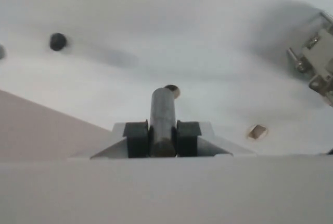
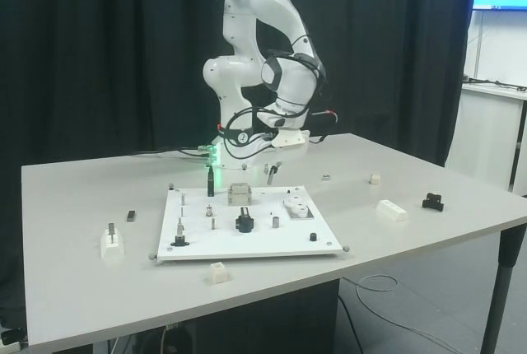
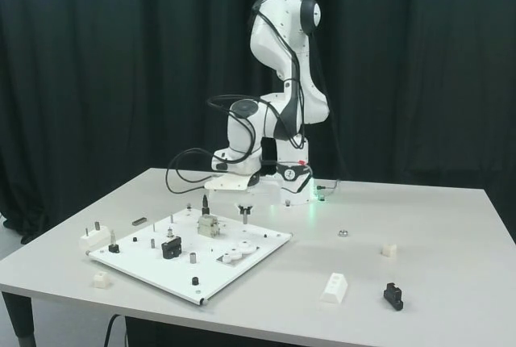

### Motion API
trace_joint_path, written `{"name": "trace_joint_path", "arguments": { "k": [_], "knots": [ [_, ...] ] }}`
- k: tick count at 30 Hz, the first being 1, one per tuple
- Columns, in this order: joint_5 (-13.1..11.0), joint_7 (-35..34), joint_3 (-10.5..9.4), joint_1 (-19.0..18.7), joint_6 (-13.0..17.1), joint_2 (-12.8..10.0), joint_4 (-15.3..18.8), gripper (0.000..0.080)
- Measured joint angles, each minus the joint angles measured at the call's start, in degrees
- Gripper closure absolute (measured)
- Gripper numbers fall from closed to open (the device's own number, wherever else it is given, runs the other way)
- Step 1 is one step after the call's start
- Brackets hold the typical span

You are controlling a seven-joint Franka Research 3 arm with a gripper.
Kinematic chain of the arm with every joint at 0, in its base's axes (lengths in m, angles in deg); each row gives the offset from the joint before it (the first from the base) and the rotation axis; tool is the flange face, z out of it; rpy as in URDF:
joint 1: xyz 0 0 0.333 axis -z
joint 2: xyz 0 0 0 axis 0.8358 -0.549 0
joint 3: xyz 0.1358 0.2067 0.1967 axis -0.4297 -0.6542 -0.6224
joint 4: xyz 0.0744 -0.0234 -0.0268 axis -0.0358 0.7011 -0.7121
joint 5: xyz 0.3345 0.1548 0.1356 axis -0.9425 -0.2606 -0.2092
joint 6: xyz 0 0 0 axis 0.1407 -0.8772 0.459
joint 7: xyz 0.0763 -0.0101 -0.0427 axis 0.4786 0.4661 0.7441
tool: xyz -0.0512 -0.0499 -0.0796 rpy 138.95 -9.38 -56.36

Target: Insert round peg 3.

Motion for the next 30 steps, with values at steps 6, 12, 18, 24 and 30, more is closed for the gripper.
{"name": "trace_joint_path", "arguments": {
  "k": [6, 12, 18, 24, 30],
  "knots": [
    [-0.77, 1.90, 1.05, 0.31, 0.64, 0.00, 0.61, 0.0693],
    [-2.47, 3.68, 1.75, 0.50, 0.66, -0.01, 0.98, 0.0693],
    [-3.64, 3.88, 2.69, 0.50, 0.83, -0.02, 1.35, 0.0693],
    [-4.75, 3.93, 3.63, 0.50, 1.57, -0.23, 1.80, 0.0693],
    [-6.20, 4.81, 4.26, 0.51, 2.28, -0.83, 2.01, 0.0693]
  ]
}}
